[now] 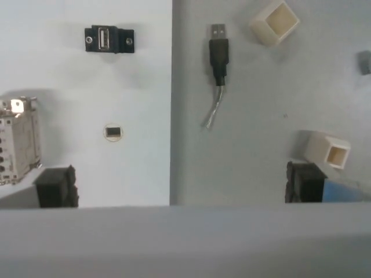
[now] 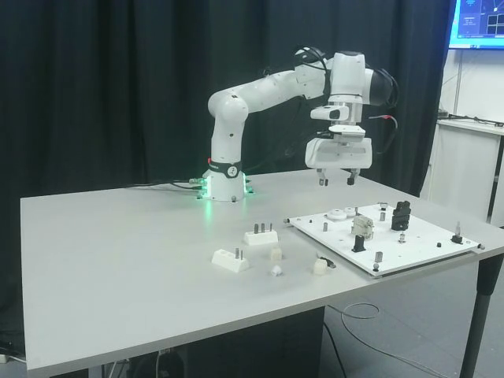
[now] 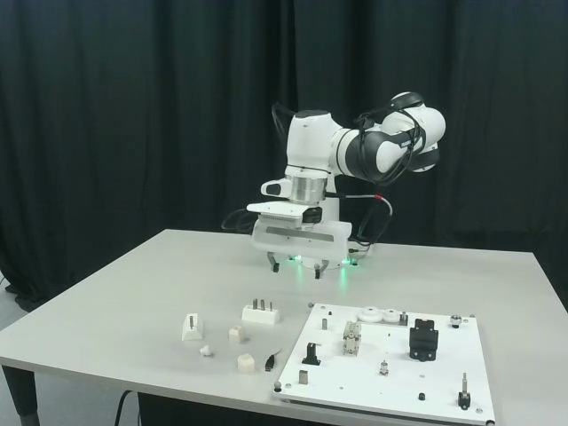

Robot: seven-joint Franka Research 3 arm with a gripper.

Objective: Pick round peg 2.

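Above the desk (image 2: 118,236) the pincer (image 3: 303,264) hangs released, grasping nothing; pegs (image 3: 259,304) in their white holder look small, stiff, slippery—pinch one mid-shaft.

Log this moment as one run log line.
phase: approach | gripper: open, high above table, holding nothing | peg holder: untouched | USB plug: on table

One white board (image 3: 444,373), two peg holders (image 3: 261,313), one USB plug (image 1: 218,53), two hollow cubes (image 1: 275,22)
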